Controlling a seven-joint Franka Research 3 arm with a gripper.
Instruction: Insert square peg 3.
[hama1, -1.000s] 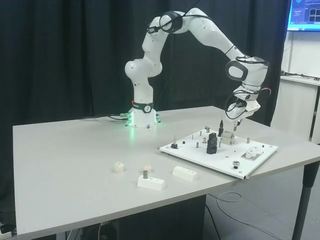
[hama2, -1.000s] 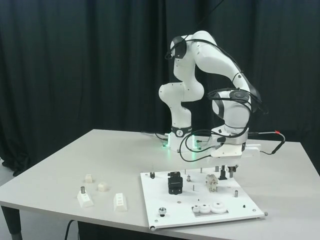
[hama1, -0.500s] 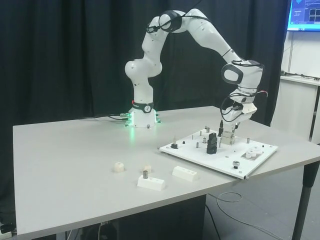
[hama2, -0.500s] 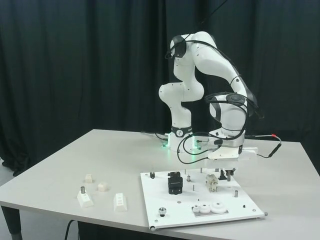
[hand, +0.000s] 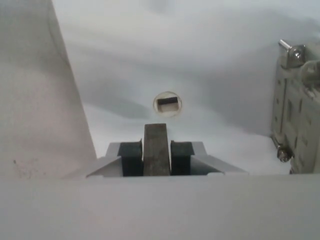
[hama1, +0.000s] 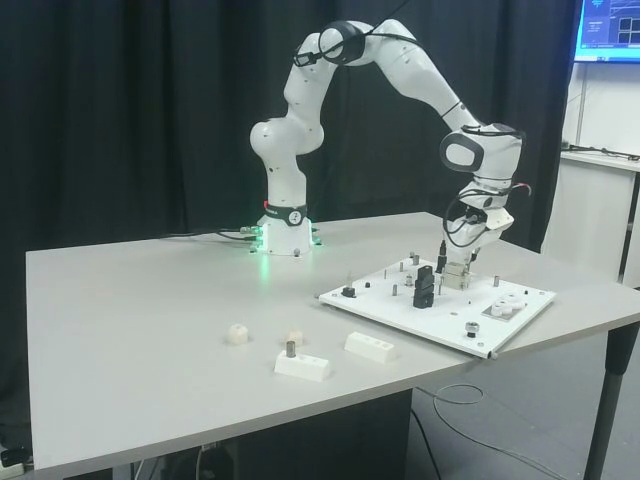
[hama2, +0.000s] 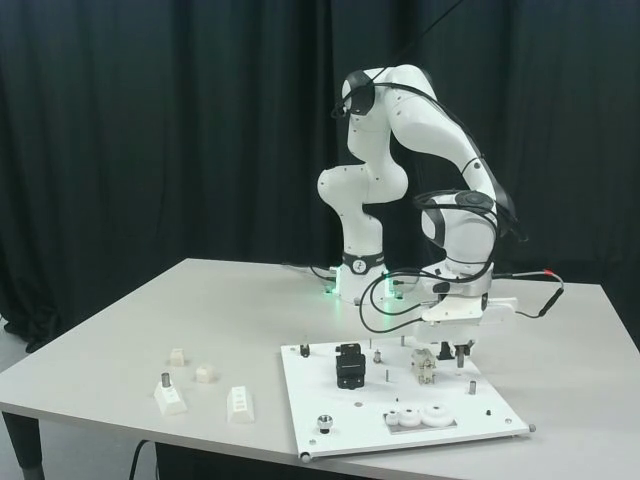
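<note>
Gripping square peg (hand: 156, 149), no readable writing.

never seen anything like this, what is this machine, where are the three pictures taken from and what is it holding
It is a white jointed robot arm bolted to a grey table, ending in a two-fingered gripper. Two pictures come from cameras standing in the room; the third looks down from the arm's wrist. In that wrist view the gripper's fingers are shut on a dark square-sectioned peg, above a small square hole in a round insert in the white board. That flat board carries small black and metal parts. Beside it, several small white blocks lie loose on the table.
</note>
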